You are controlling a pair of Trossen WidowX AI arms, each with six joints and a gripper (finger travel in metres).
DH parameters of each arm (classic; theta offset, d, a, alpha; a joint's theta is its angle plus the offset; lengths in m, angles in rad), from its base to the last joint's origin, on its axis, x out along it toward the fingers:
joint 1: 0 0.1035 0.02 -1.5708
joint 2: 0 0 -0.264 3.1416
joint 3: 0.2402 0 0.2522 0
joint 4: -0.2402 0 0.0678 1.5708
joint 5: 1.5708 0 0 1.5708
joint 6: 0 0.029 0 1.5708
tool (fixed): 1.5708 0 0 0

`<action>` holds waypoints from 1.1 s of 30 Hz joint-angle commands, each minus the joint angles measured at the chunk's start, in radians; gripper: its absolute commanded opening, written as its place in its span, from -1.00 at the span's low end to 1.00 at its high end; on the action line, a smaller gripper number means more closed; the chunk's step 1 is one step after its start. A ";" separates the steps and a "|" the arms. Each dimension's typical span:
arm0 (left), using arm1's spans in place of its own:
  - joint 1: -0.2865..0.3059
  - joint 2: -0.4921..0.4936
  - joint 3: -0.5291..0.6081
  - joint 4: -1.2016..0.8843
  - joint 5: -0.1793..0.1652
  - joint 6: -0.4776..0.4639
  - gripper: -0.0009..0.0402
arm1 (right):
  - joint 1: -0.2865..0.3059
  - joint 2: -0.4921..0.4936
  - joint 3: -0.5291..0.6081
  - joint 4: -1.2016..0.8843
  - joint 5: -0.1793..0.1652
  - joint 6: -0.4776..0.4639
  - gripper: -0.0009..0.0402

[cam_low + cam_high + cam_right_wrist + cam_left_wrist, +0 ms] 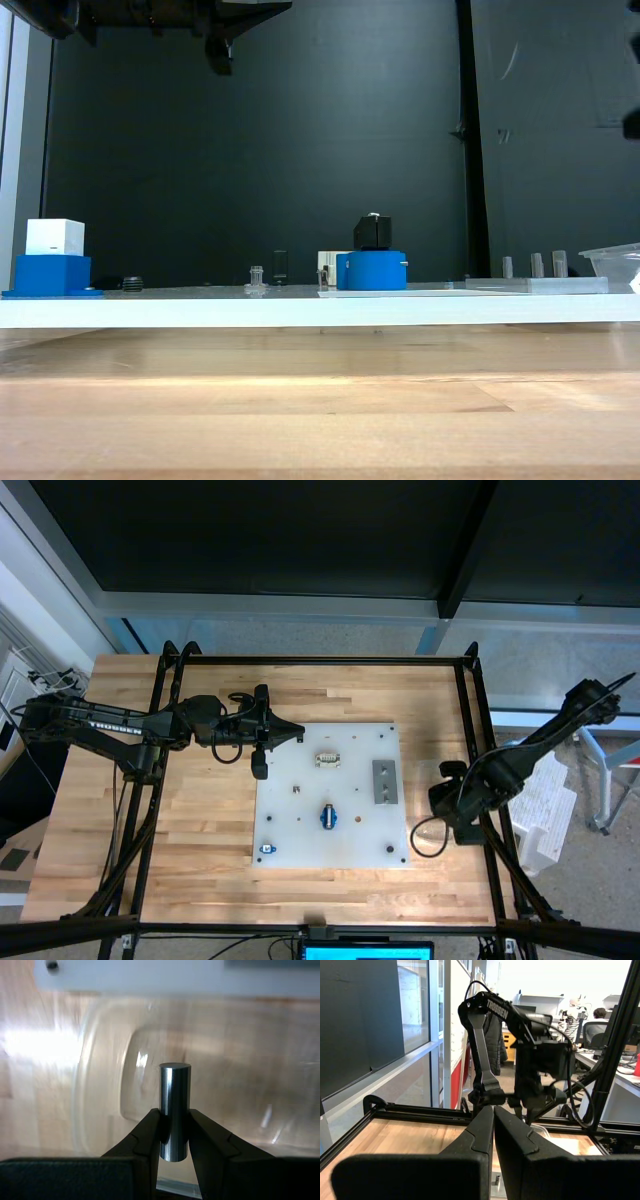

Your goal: Pick the 16mm cylinder and install on the taskboard

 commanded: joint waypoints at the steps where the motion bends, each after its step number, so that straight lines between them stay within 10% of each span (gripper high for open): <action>1: 0.000 0.000 0.000 0.000 0.000 0.000 -0.96 | -0.045 0.004 0.062 -0.032 0.002 -0.028 -0.91; 17: 0.000 0.000 0.000 0.000 0.000 0.000 -0.96 | -0.277 0.120 0.330 -0.129 -0.002 -0.169 -0.91; 33: 0.000 0.000 0.000 0.004 0.000 0.008 -0.96 | -0.507 0.446 0.740 -0.274 -0.025 -0.408 -0.91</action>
